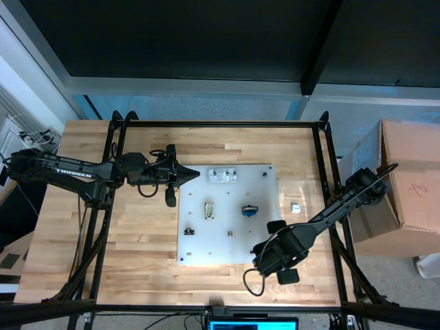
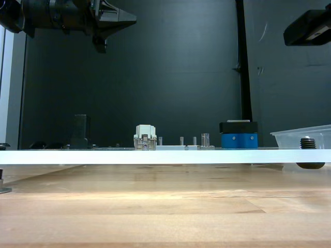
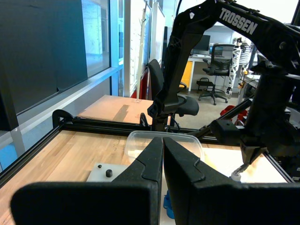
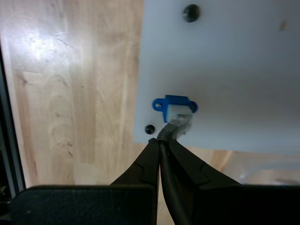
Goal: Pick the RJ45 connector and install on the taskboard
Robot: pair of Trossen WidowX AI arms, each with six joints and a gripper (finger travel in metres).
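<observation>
Right wrist view: right gripper (image 4: 160, 141) clamps RJ45 connector (image 4: 182, 124) (by cable (image 4: 164, 161)) above taskboard (image 4: 234, 70); left gripper (image 3: 162, 140), jaws together, over wooden table (image 1: 137, 240).

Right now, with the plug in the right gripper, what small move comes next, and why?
Probably ease the right gripper down toward the blue socket: it holds the RJ45 connector by its cable, high above the board, clear of its seat. The left gripper hangs shut above the board's left edge.
</observation>
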